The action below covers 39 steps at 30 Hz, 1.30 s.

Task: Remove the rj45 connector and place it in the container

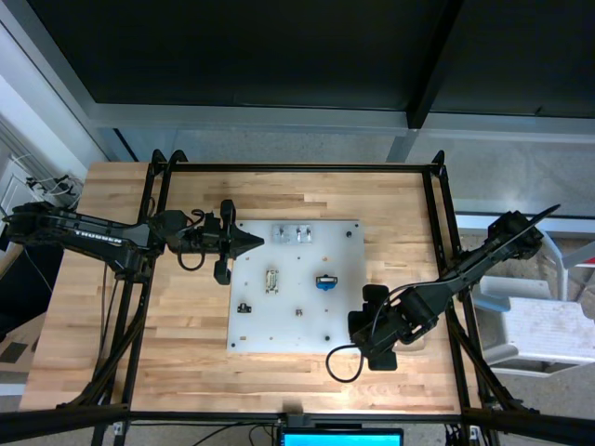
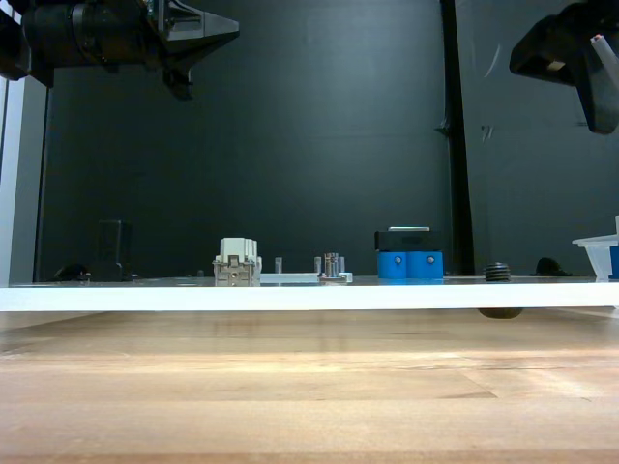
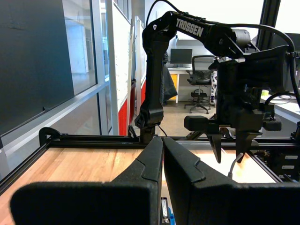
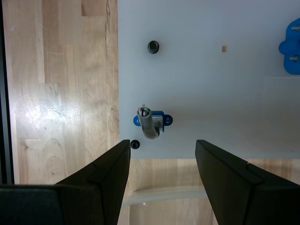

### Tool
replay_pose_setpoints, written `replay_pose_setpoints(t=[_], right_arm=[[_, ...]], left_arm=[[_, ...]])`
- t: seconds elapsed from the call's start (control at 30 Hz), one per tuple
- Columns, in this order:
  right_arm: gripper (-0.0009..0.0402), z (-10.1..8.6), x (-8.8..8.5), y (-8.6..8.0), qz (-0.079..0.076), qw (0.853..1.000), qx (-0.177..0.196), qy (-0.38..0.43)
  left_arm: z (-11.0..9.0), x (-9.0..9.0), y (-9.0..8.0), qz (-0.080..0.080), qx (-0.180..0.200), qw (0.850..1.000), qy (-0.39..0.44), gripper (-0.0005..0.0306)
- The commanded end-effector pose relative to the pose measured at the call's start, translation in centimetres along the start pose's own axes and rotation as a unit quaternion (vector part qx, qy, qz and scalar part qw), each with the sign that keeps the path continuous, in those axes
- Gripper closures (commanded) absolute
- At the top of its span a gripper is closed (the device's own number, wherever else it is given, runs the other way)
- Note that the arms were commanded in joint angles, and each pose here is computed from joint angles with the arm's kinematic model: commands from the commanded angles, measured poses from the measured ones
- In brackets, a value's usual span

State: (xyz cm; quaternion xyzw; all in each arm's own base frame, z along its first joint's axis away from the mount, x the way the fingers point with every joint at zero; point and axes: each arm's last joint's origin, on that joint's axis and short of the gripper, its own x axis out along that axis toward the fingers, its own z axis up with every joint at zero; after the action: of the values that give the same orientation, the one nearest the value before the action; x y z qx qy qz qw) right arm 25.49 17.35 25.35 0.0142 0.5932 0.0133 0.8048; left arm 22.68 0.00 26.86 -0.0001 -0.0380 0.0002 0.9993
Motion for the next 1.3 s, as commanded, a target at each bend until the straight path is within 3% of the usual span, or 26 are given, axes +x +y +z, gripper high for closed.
replay_pose_setpoints(t=[0.03,0.23,0.7,0.97,1.3], right_arm=[[0.0200,-0.1,0.6,0.1,-0.006,1.000,-0.002,0.008],[0.0200,0.0,1.5,0.3,-0.013,1.000,-0.008,0.010],[0.0200,-0.2,3.8,0.5,-0.006,1.000,-0.013,0.001],[0.0201,-0.4,4.1,0.2,-0.017,1.000,-0.017,0.001],[0.0201,-0.4,4.4,-0.1,-0.019,1.000,-0.021,0.003]], left_arm=[[0.0,0.0,0.0,0.000,0.000,1.000,0.000,0.0300],[0.0,0.0,0.0,0.000,0.000,1.000,0.000,0.0300],[0.0,0.0,0.0,0.000,0.000,1.000,0.000,0.0300],[0.0,0.0,0.0,0.000,0.000,1.000,0.000,0.0300],[0.0,0.0,0.0,0.000,0.000,1.000,0.000,0.0300]])
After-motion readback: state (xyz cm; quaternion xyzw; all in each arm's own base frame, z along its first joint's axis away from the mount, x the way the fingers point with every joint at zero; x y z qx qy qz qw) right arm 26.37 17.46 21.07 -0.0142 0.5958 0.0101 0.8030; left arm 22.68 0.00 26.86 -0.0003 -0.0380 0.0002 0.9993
